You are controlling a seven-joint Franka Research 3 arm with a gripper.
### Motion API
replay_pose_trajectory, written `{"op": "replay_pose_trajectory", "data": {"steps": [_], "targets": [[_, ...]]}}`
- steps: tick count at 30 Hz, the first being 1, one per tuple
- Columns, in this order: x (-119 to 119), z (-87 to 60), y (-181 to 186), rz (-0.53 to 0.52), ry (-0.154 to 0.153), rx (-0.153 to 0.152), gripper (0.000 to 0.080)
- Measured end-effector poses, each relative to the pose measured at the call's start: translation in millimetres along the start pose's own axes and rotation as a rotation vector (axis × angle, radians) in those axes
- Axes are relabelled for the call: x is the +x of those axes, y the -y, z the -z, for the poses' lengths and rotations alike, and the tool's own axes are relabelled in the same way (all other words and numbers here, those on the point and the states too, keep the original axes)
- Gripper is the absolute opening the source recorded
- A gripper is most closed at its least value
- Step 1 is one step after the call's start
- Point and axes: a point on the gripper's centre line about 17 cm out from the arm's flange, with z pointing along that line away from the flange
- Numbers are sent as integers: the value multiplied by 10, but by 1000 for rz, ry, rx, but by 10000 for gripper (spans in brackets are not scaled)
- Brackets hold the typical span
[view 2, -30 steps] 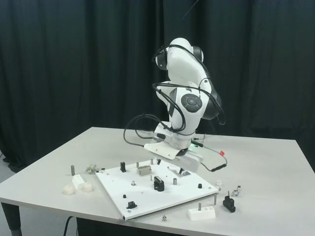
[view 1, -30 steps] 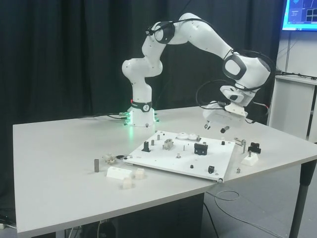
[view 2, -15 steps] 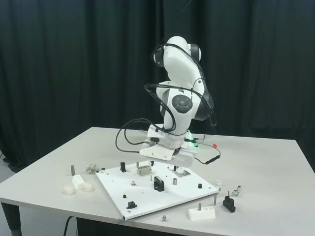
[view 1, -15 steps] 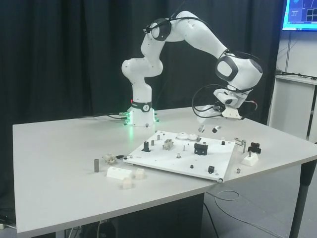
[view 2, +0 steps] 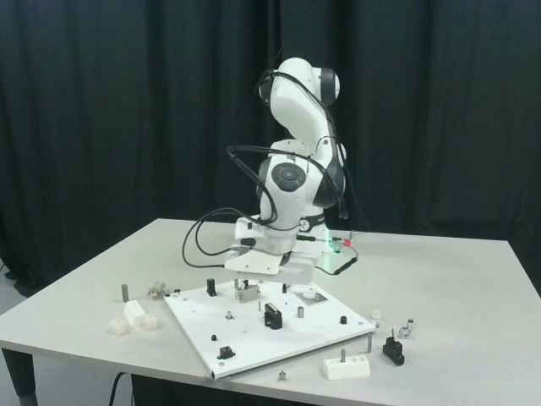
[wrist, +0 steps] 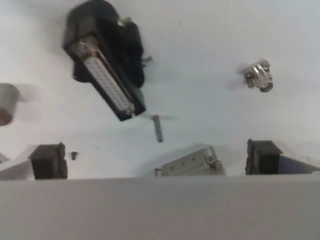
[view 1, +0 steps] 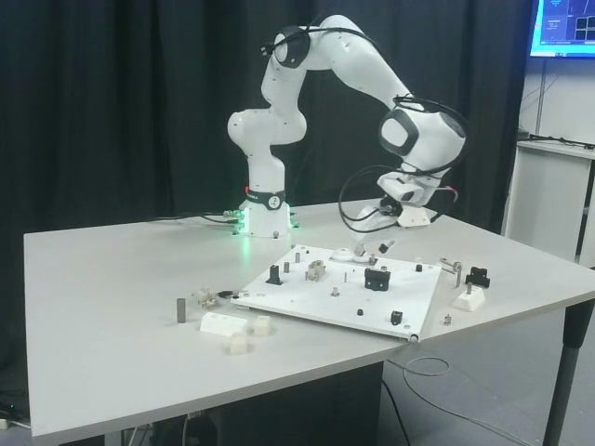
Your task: Remove square peg 1.
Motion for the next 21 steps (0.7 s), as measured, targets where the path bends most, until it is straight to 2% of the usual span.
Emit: {"op": "replay_pose_trajectory", "data": {"steps": [9,15,21], "targets": [[-129,-260,-175,17,-41,13,800],[-175,-394,-226,0,-85,24,800],[-205,-501,-193,-17,-131,48,800]]}}
